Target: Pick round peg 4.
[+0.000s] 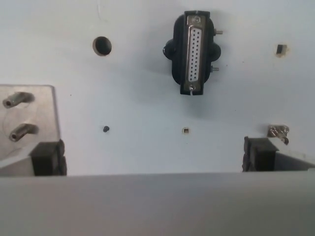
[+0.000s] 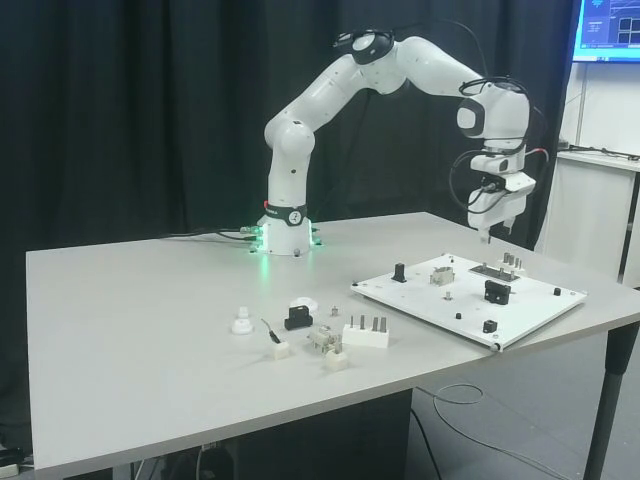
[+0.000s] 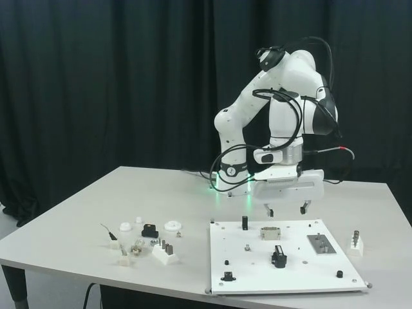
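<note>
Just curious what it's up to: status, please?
Gripper open, empty, hovering above the white board. Pegs on the metal block, untouched; which is peg 4, cannot tell. Nothing blocking.

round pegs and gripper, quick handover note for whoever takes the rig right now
Gripper: open, holding nothing, hovering above the white board, over the black multi-pin connector in the wrist view.
Pegs: two round pegs stand in a grey metal block on the board; three more sit in a white holder on the table off the board. Which one is peg 4 cannot be told.
Done: nothing picked.
Left: move over the right peg, descend, close, lift.
</note>
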You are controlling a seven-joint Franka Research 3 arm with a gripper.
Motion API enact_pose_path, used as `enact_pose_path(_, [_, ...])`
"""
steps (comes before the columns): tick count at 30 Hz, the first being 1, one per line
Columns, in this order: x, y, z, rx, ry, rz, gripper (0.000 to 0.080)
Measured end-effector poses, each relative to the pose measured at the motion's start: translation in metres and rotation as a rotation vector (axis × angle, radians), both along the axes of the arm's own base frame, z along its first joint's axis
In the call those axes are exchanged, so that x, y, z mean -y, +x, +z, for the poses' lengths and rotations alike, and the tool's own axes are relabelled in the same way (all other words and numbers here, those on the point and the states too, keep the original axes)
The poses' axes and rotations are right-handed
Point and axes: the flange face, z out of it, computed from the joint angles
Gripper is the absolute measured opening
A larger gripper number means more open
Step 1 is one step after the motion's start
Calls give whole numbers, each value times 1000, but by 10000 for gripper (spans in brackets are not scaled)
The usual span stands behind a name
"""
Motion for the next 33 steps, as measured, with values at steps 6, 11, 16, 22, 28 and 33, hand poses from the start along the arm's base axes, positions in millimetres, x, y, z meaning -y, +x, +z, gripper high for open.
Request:
enact_pose_path(6, [-3, 0, 1, 2, 2, -5, 800])
enact_pose_path(11, [-9, 0, 2, 0, 6, -13, 800])
enact_pose_path(16, [-22, -4, 2, -12, 23, -27, 800])
enact_pose_path(22, [-48, -13, 2, -42, 51, -43, 800])
enact_pose_path(28, [-79, -30, 1, -79, 59, -39, 800])
enact_pose_path(33, [-106, -48, -2, -100, 54, -31, 800])
